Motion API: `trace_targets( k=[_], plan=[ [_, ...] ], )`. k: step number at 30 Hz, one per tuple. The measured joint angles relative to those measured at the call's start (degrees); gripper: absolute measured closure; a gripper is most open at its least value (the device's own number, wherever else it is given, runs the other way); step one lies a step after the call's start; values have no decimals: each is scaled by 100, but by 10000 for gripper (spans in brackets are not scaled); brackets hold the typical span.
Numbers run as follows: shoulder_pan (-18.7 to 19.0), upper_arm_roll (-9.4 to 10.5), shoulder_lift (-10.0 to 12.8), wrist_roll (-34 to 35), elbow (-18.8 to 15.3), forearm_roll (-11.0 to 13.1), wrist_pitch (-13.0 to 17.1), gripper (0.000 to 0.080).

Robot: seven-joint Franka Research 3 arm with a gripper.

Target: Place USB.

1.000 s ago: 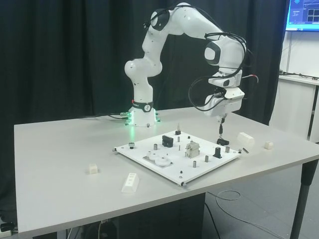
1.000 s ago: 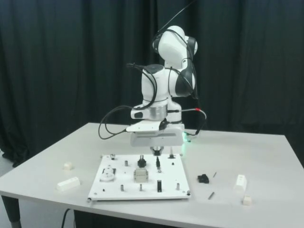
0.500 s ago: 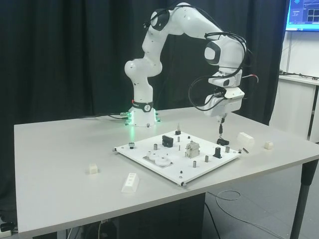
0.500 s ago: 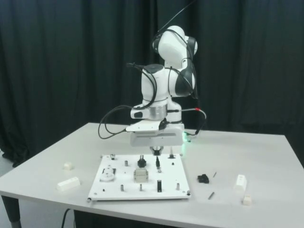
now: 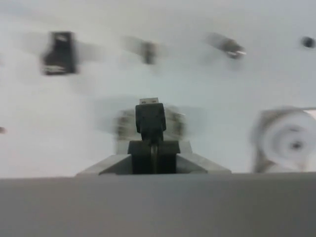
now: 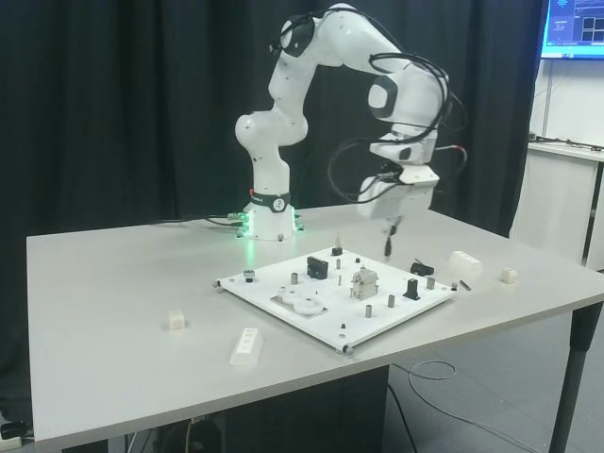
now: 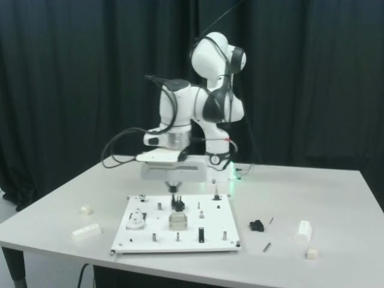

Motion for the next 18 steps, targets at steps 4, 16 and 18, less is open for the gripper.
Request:
trace_targets(
  k=[4, 16, 18],
  plan=[
    [-263, -5, 0, -236, 0, -138, 0, 780],
    [-1125, -5, -9, -1126, 11, -214, 104, 780],
    [-1245, -6, -9, -1253, 10, -213, 121, 780]
  ],
)
